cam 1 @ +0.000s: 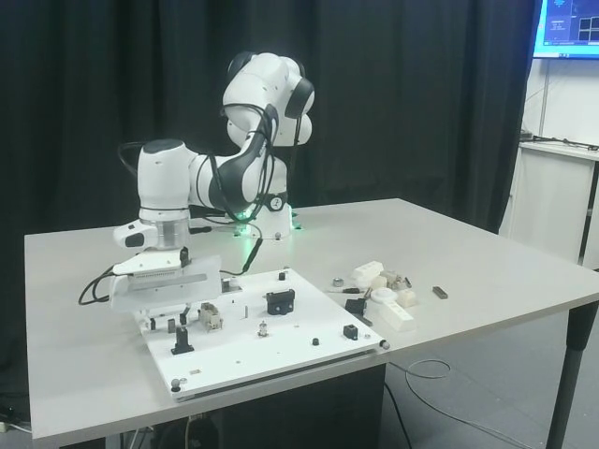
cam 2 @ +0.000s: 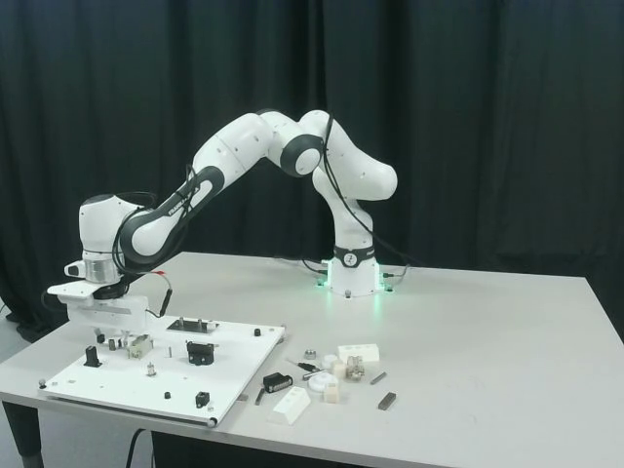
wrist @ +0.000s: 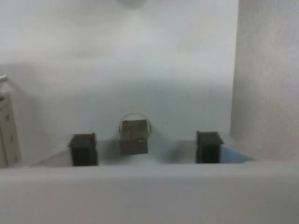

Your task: Remove square peg 3.

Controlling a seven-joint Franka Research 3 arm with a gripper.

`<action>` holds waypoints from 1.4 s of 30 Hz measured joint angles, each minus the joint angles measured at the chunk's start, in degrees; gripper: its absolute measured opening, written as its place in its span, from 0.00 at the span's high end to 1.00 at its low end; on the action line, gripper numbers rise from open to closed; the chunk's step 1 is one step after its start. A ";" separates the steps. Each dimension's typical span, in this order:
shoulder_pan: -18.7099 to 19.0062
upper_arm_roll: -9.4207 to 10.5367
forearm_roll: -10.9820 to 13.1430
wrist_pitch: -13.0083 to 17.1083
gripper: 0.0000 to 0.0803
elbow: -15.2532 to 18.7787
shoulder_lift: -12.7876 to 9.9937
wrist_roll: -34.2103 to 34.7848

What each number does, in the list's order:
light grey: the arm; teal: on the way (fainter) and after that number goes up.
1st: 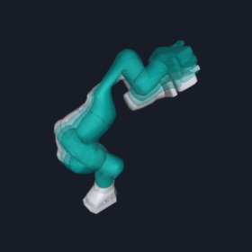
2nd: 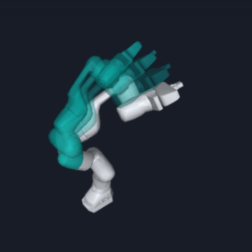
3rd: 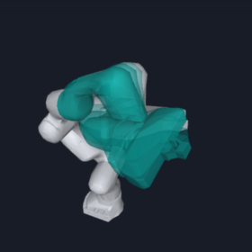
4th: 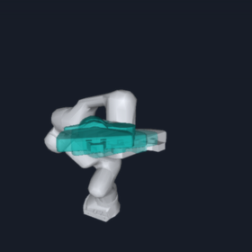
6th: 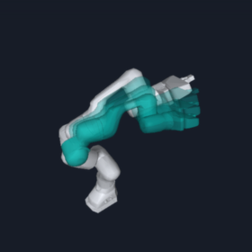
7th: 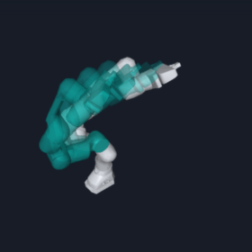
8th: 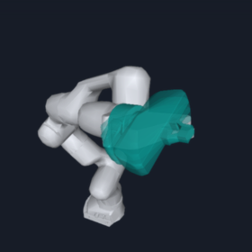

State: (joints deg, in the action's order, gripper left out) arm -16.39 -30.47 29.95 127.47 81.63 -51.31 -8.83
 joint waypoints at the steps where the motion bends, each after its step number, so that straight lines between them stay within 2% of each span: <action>1: -0.02 0.00 0.00 0.00 0.33 0.00 -0.02 -0.06; 4: -0.04 0.00 0.00 0.00 0.33 0.00 -0.03 -0.09; 5: -0.04 0.00 0.00 0.00 0.61 0.00 -0.03 -0.09; 15: 0.15 -0.01 0.35 -1.09 0.61 -0.27 -0.02 -0.09; 16: 0.16 -0.01 0.36 -1.10 0.86 -0.28 -0.02 -0.09; 42: 0.24 -0.19 0.37 -1.25 0.86 -0.35 -0.05 1.09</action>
State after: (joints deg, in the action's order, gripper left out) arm -16.15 -30.66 30.32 126.23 81.28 -51.36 -7.74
